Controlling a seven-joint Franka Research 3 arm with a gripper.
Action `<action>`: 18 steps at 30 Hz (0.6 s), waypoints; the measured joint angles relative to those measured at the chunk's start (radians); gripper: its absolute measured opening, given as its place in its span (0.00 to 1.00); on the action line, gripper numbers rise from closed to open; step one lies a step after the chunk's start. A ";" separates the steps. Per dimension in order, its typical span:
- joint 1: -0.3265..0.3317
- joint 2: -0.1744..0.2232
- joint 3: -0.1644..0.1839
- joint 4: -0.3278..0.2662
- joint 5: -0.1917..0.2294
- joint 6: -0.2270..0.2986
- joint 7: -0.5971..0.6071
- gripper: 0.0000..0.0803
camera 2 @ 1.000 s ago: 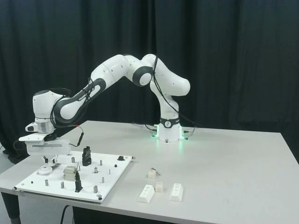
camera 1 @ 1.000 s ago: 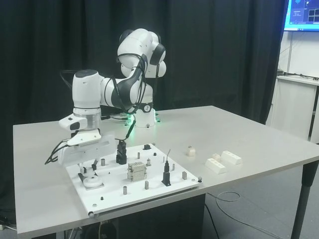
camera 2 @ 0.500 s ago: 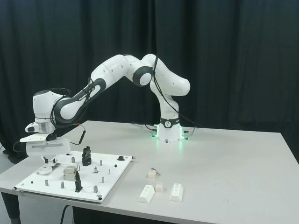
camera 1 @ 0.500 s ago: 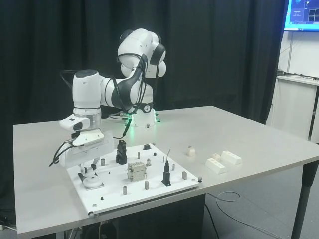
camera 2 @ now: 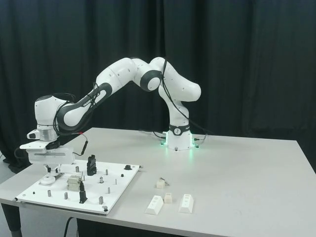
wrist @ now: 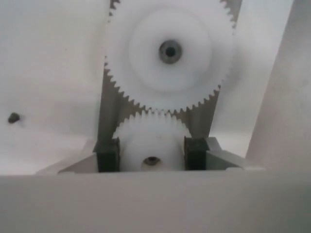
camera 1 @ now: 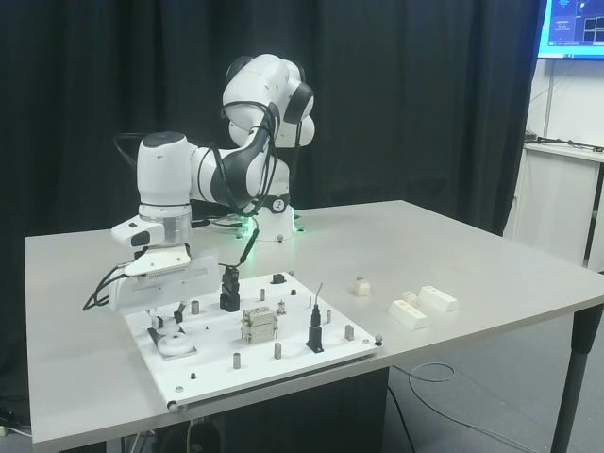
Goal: Insert medium gear.
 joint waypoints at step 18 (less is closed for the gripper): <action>-0.001 0.000 0.000 0.000 0.001 0.003 0.246 0.35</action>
